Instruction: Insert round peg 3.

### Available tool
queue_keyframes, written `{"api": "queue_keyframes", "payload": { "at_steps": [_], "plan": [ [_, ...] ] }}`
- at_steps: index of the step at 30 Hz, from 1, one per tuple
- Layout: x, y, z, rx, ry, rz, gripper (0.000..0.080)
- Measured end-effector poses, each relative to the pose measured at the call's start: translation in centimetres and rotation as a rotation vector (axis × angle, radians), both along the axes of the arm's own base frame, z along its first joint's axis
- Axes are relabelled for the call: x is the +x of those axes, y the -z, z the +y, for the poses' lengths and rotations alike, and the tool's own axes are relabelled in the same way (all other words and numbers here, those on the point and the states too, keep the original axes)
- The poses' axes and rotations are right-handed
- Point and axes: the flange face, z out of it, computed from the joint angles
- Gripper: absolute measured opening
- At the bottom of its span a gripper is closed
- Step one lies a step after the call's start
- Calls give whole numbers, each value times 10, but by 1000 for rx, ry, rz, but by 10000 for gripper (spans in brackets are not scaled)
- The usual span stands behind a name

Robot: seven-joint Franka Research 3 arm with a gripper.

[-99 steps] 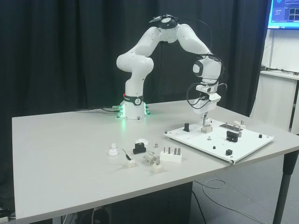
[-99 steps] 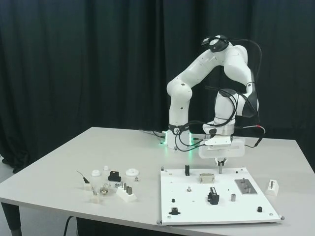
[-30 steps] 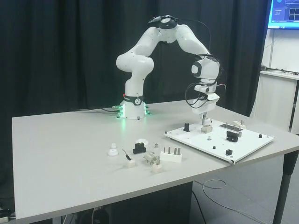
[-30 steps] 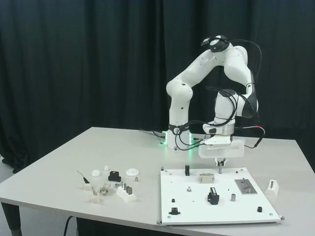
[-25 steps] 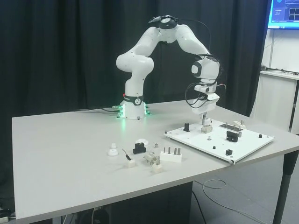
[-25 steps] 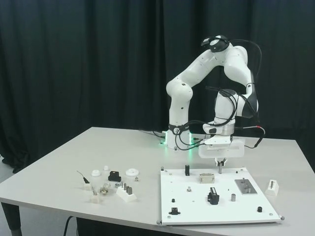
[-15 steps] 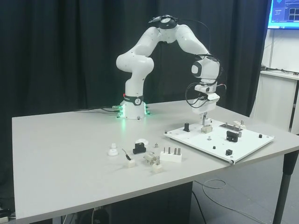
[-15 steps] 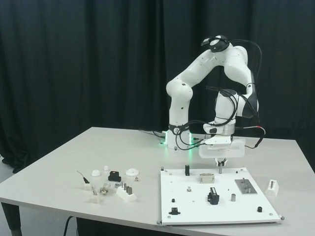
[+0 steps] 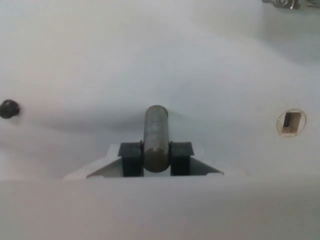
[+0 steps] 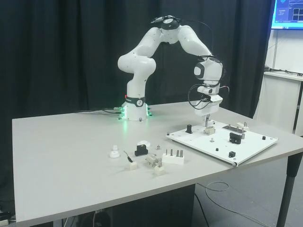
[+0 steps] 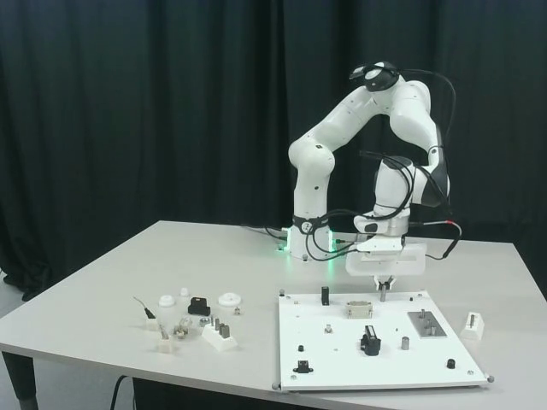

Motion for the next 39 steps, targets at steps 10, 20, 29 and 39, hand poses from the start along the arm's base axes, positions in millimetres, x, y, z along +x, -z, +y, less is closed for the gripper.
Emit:
{"api": "queue_keyframes", "payload": {
  "at_steps": [10,20,29,39],
  "plan": [
    [0,1,1,-1,12,-11,111],
    [0,1,-1,-1,52,-16,111],
    [2,2,-6,-6,64,-15,599],
    [7,-4,-13,-8,82,-25,789]
  ]
}}
